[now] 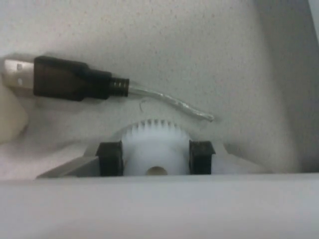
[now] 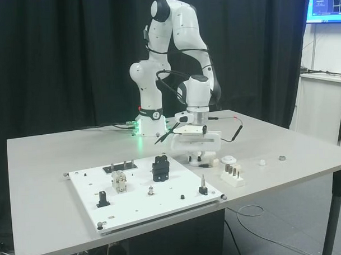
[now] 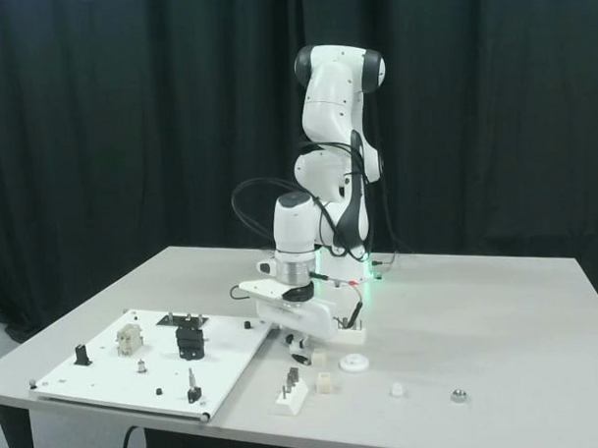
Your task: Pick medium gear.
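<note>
Wrist view: gripper [image 1: 156,158] pads [image 1: 110,158] flank white medium gear [image 1: 155,144], one at its 9, one at 3, touching or nearly; firm grasp, cannot tell. USB plug [image 1: 70,79] beyond, apart.

First room view: gripper [image 2: 200,158] low over grey table [image 2: 59,159]; I judge squeeze evenly, then lift straight.

Second room view: gear hidden under hand; another gear [image 3: 355,363] beside.

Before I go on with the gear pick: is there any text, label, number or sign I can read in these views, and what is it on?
No text can be read in any view.
Screen at the top corner of the first room view: shows marks, too small to read.
USB plug in the wrist view: no marking visible on it.
White gear between the fingertips: no marking visible.
White board and arm: no legible labels.
</note>
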`<state>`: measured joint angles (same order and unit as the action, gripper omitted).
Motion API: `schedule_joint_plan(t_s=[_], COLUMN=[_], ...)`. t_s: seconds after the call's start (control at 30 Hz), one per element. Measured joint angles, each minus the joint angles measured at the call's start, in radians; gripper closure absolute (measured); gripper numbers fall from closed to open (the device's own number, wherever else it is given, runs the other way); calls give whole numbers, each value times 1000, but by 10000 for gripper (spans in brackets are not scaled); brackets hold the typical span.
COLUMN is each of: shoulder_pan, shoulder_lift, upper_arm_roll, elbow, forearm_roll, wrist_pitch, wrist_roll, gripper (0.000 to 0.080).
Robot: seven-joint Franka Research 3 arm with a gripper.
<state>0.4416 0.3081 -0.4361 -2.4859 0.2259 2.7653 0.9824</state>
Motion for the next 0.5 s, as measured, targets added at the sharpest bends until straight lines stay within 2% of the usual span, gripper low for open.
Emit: schedule_joint_plan(t_s=[0.5], shoulder_pan=[0], shoulder_lift=[-22], upper_arm_roll=[2], elbow=[2], forearm_roll=[0], wrist_pitch=[-5], wrist_roll=[-14], gripper=[518])
